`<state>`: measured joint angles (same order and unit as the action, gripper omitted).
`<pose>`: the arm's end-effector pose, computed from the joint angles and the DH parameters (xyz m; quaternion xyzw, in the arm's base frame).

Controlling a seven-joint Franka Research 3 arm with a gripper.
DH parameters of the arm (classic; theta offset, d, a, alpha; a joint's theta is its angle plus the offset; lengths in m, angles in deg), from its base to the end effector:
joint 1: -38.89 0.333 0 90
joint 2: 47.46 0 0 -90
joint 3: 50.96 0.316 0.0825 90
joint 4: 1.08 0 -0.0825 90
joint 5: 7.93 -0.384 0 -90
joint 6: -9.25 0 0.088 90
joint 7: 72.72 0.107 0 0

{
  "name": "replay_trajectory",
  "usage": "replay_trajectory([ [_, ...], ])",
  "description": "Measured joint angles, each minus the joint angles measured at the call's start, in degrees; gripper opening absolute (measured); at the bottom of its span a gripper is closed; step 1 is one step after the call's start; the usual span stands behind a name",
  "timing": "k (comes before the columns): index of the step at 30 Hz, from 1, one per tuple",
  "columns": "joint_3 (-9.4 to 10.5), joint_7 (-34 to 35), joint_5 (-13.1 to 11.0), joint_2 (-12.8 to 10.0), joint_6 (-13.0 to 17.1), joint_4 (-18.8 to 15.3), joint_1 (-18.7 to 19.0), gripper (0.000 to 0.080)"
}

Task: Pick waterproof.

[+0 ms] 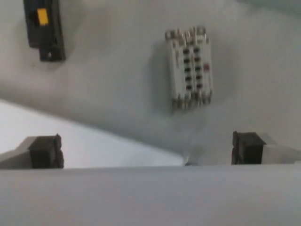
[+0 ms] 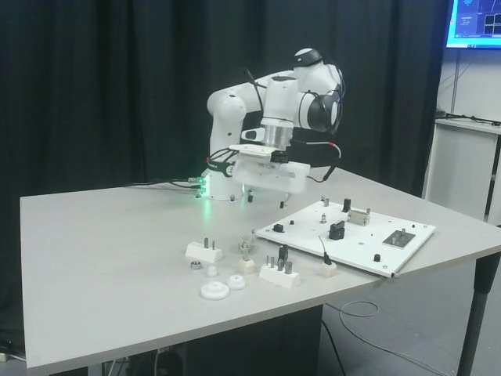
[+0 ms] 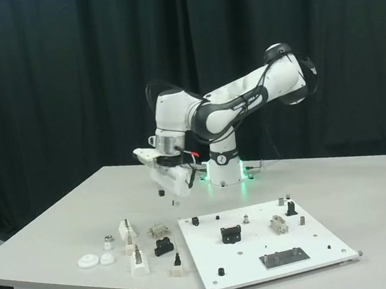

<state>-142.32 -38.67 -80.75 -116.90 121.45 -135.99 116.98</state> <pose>0.4806 -0.0796 0.2862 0.7122 -0.6977 0.0730 0.0255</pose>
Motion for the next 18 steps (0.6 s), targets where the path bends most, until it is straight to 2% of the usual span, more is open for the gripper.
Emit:
replay_trajectory([
  [10,3.57,-10.45,-3.06,-1.2,-0.77,4.22,-7.6,0.08],
  [18,4.98,-16.88,-6.66,-3.24,-2.46,5.75,-11.34,0.08],
])
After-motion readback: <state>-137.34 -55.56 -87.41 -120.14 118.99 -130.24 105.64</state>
